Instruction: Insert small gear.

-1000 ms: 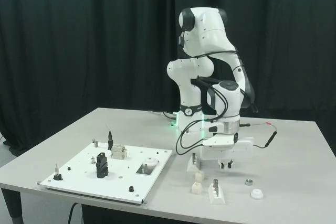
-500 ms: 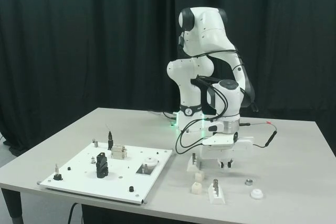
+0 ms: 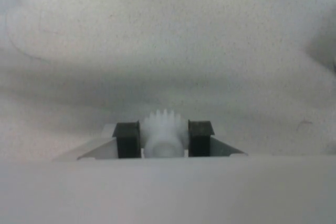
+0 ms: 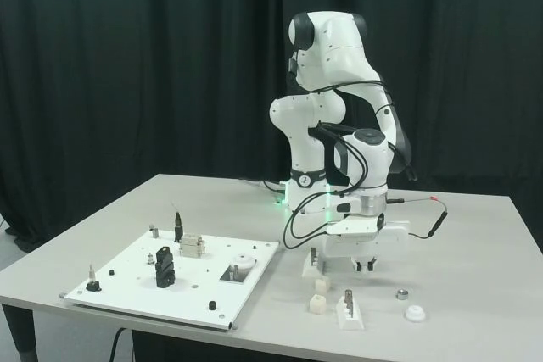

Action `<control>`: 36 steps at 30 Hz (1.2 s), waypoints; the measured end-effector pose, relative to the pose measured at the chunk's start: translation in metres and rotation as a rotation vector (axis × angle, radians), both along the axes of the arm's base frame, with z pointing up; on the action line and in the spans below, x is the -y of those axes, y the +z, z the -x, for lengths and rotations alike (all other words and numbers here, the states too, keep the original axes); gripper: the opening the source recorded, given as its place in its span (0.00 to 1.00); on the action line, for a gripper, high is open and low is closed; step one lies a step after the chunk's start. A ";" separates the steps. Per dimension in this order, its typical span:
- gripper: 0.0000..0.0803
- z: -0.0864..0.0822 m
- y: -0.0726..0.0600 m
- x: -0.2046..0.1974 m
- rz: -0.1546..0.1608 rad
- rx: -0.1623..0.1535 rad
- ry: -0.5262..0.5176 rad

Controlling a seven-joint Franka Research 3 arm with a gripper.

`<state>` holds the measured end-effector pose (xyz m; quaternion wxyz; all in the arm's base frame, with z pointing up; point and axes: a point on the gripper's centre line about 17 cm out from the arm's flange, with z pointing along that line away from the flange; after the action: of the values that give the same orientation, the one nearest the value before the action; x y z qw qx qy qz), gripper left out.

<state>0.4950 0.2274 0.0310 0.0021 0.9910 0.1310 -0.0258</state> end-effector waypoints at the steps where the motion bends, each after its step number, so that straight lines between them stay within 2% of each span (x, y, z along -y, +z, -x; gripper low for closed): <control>1: 0.24 0.000 0.000 0.000 0.000 0.000 0.000; 29: 0.24 -0.001 0.000 0.001 0.002 0.003 0.003; 36: 0.24 -0.009 0.004 0.005 0.004 0.015 -0.004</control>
<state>0.5041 0.2226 0.0349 0.0048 0.9914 0.1292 -0.0184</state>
